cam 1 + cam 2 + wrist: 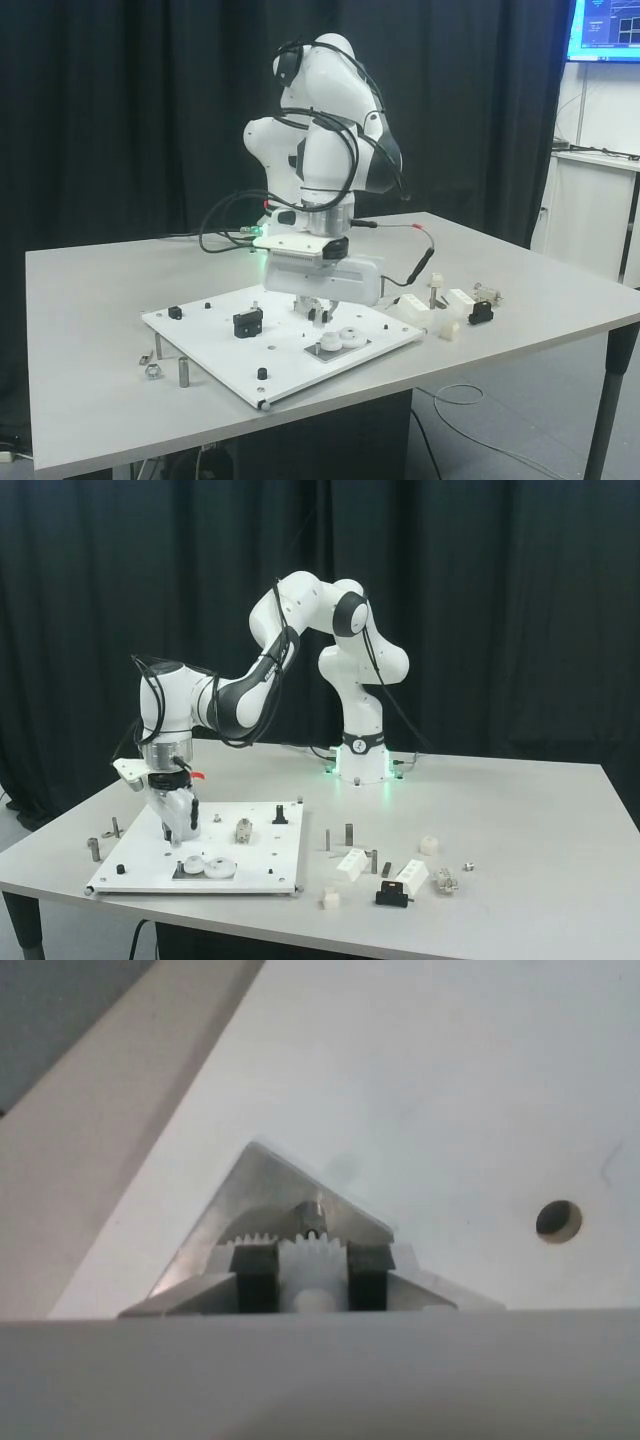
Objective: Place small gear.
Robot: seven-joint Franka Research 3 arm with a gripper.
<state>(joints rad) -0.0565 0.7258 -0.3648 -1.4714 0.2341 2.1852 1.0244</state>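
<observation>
Small gear [312, 1260] sits clamped btwn the gripper [312, 1272] pads, hanging just above the metal plate [262, 1192] on the white board [215, 340]; grasp done, seating on peg left, I judge.

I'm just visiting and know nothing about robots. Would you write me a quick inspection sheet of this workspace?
Surface: grey table carrying a white board.
Job's things: small gear held over the grey plate; two white gears already on the plate.
Clutter: small white blocks, black clip, pegs beside the board.
Gripper: gripper shut on the small gear.
Cables: black cables trail from the wrist.
Surroundings: black curtain.
</observation>
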